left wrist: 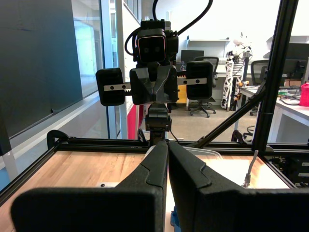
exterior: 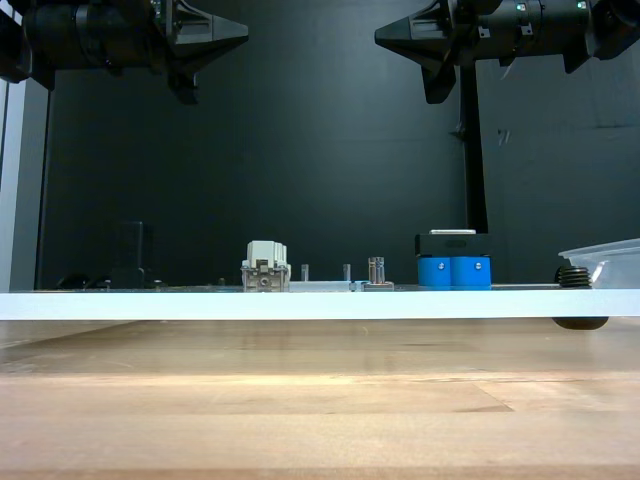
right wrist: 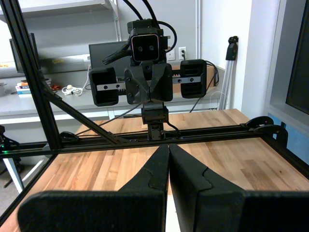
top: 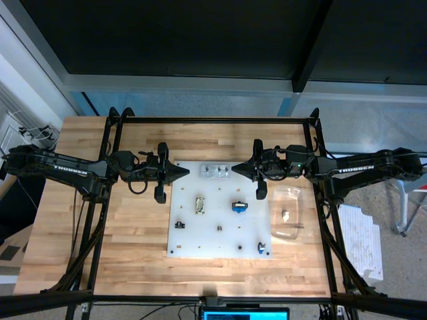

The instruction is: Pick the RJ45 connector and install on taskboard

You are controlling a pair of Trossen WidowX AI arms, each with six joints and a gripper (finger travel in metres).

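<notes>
A small blue jack point(top: 261, 249) stands at the white board's point(top: 200, 240) near right corner with a pale grey piece on top. In the left wrist view a thin grey cable point(left wrist: 250, 166) stands up from a small piece on the white board. I cannot tell for certain that this is the connector seated in the jack. The clear tray point(top: 298, 200) holds a pale block point(top: 285, 216) with no cable that I can see. My left gripper point(top: 187, 172) and right gripper point(top: 235, 168) hang high over the board's far edge, tips facing each other, both shut on nothing.
Further fittings stand on the board: a white housing point(top: 199, 205), a blue block point(top: 239, 207) and silver parts point(top: 215, 172) at the far edge. A black frame point(top: 213, 121) rings the wooden table. A screen point(top: 243, 313) sits at the near edge.
</notes>
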